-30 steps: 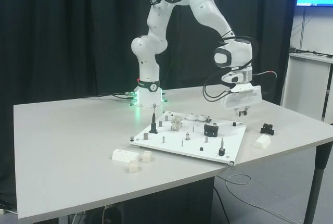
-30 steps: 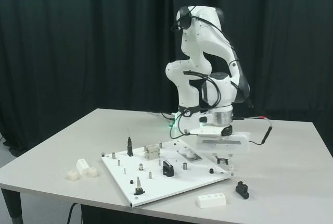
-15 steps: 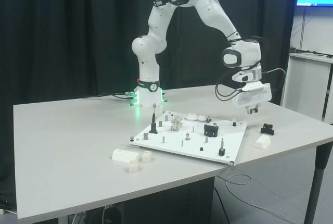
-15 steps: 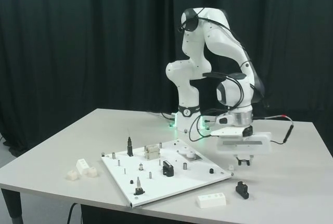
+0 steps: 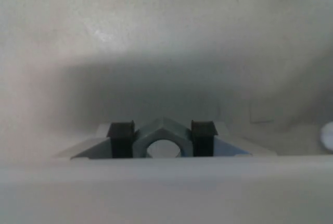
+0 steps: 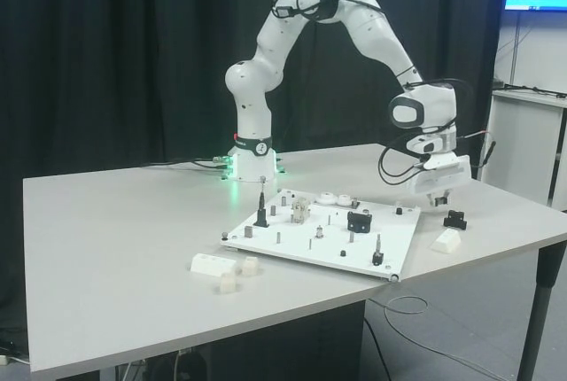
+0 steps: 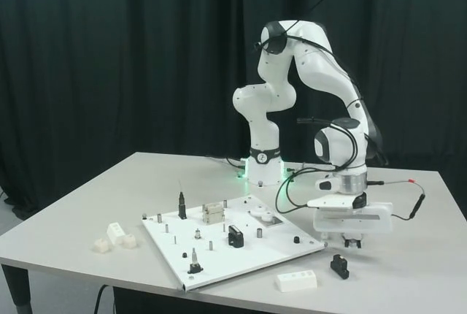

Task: Place bolt 4.

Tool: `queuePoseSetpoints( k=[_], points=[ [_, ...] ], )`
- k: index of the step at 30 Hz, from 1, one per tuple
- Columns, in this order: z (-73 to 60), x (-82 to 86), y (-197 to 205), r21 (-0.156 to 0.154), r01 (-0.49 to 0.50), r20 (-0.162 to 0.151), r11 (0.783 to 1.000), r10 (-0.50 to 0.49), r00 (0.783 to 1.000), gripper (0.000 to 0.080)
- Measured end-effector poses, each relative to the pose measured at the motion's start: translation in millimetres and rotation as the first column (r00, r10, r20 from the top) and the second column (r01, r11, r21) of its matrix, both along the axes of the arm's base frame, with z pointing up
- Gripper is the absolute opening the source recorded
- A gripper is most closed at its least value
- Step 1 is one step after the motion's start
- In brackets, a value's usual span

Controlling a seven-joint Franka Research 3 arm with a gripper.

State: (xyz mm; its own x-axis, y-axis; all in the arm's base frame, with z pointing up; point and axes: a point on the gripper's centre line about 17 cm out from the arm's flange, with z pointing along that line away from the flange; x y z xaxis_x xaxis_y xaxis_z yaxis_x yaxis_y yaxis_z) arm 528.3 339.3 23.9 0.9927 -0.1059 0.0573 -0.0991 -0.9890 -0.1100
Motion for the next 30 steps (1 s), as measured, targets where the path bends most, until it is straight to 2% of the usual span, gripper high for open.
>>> queuePoseSetpoints(
  k=[8, 18, 19, 27, 28, 30],
  points=[
    [-4.9, -0.1, 6.2, -0.006, 0.038, -0.024, 0.999, -0.038, 0.999, 0.0232],
    [4.3, 0.0, 9.8, -0.016, 0.057, -0.056, 0.998, -0.058, 0.997, 0.0232],
    [5.8, -0.3, 10.0, -0.018, 0.058, -0.061, 0.998, -0.059, 0.996, 0.0722],
    [22.1, -1.8, 13.8, -0.028, 0.060, -0.089, 0.998, -0.063, 0.994, 0.0722],
    [24.6, -1.8, 14.5, -0.028, 0.061, -0.091, 0.998, -0.063, 0.994, 0.0783],
    [29.6, -2.1, 15.7, -0.029, 0.061, -0.094, 0.998, -0.064, 0.994, 0.0797]
  ],
)
